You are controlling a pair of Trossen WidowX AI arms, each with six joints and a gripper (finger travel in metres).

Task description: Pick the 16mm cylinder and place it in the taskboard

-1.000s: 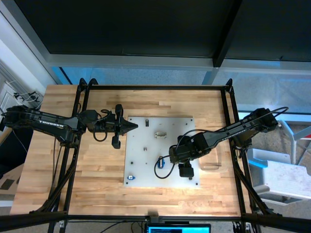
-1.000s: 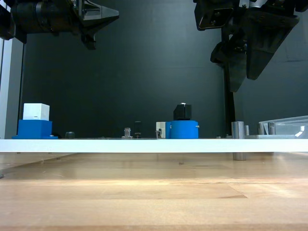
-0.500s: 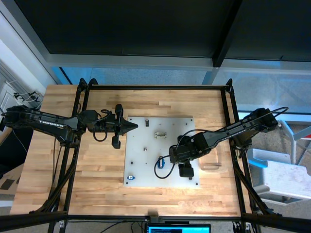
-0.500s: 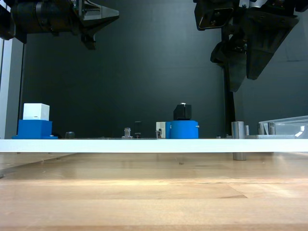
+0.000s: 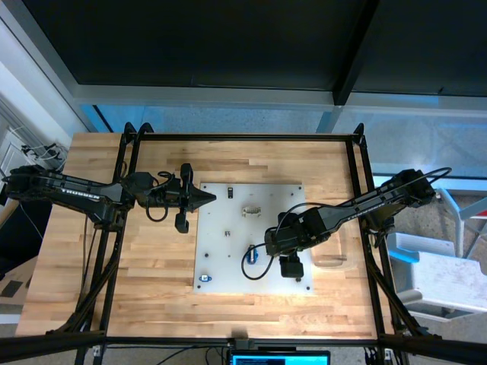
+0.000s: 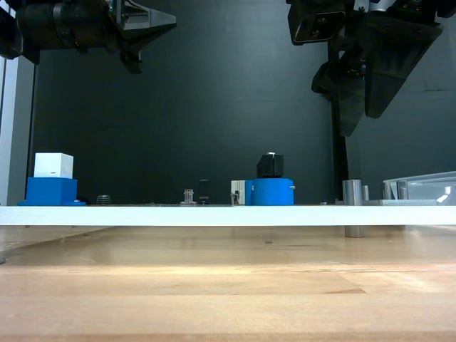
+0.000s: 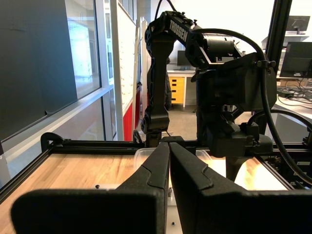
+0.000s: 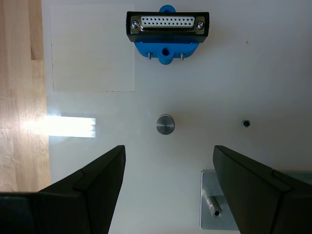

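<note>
The right gripper [image 8: 168, 146] hangs with its fingers [image 8: 97, 190] spread wide and empty, pointing straight down at the taskboard [image 8: 273, 73]; below the gap, touching neither finger, the 16mm cylinder [image 8: 165, 124] stands upright, seen end-on as a small steel disc. In the low view the 16mm cylinder [image 6: 353, 192] sits through the white plate near its right side, its top rising above the surface and its foot showing beneath; the right gripper [image 6: 360, 121] is well above it, jaws aimed down. Near the cylinder on the plate are a D-sub connector [image 8: 167, 23] held in a blue mount [image 8: 165, 52], a small screw [image 8: 246, 123], and a grey metal block [image 8: 212, 187] carrying a pin, partly hidden behind one finger. A clear plastic tray [image 5: 335, 256] lies just off the taskboard's right edge, on the wooden table [image 5: 144, 266]. Across the board, the left gripper [image 7: 169, 146] is held level, its fingers pressed together on nothing; seen from above, the left gripper [image 5: 207, 197] hovers at the taskboard's left edge, pointing towards the right arm [image 5: 365, 199], high over the plate.
</note>
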